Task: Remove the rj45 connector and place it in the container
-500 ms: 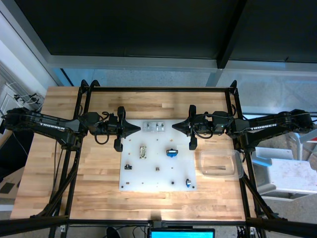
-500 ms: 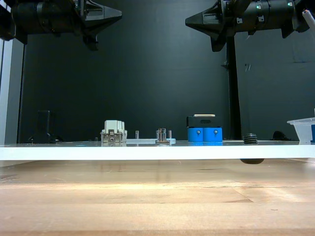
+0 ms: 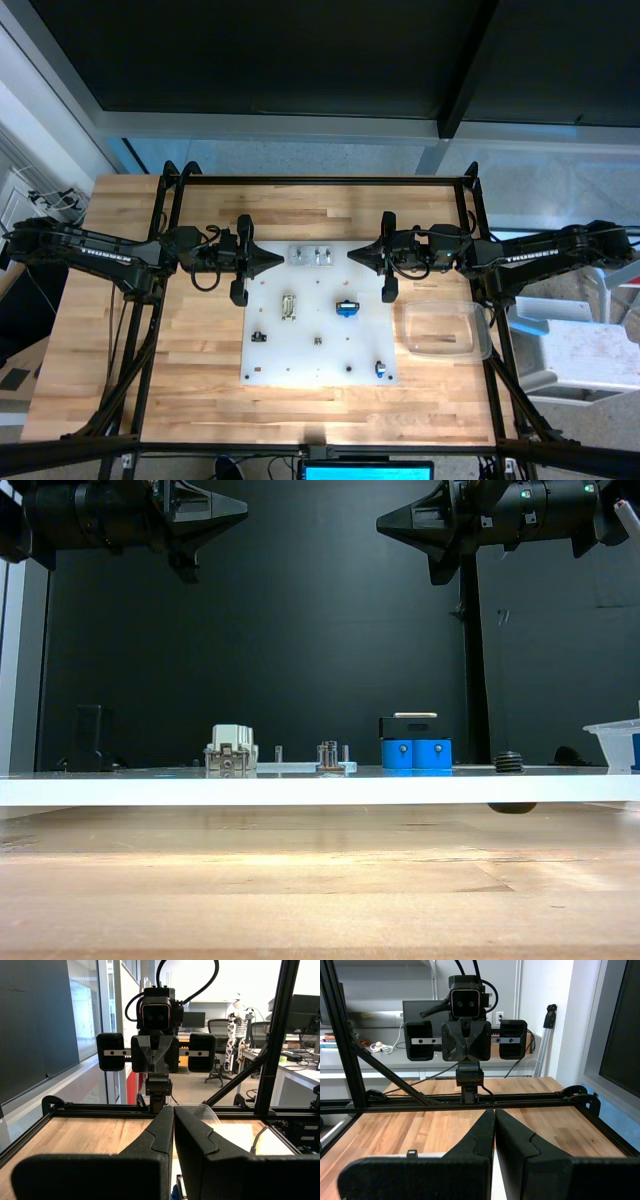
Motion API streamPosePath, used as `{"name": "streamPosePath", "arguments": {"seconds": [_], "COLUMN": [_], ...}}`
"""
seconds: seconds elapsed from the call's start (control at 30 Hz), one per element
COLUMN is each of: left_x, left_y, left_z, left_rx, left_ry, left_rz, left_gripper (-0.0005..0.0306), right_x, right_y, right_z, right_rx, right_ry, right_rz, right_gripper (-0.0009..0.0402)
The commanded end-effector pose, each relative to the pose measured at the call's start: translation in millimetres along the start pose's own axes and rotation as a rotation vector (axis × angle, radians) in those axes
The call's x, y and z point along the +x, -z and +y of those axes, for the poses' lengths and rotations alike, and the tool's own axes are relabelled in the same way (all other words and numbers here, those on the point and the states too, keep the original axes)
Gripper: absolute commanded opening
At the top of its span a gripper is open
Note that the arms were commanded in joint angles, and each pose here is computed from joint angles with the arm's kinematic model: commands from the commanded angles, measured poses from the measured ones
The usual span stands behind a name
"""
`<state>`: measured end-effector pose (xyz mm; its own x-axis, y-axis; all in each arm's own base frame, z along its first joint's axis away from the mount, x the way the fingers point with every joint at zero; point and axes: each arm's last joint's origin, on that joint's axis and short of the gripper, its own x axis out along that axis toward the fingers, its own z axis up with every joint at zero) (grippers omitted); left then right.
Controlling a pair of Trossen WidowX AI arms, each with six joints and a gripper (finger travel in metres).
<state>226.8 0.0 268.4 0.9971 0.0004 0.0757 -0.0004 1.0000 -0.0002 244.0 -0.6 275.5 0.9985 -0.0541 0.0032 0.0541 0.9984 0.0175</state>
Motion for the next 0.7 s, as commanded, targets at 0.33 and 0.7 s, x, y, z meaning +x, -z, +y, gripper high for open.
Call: {"name": "streamPosePath", "arguments": {"seconds": [0.33,0.7], "left_x": [0.0,0.1], "left_y": [-0.2,-0.1], "left_z": [0.1,0.0], "left_rx": [0.000,0.000], "left_ry": [0.000,0.000], "left_rz": [-0.001,0.000], "left_gripper": [0.0000,0.0000], "right_x": [0.0,3.1], "right_y": [0.3,-8.6], "right_z": [0.1,5.2], "right_rx": [0.017,0.021], "right_ry": [0.000,-0.001], "right_rz": [0.004,0.421], "right_gripper": [0.0000,0.0000]}}
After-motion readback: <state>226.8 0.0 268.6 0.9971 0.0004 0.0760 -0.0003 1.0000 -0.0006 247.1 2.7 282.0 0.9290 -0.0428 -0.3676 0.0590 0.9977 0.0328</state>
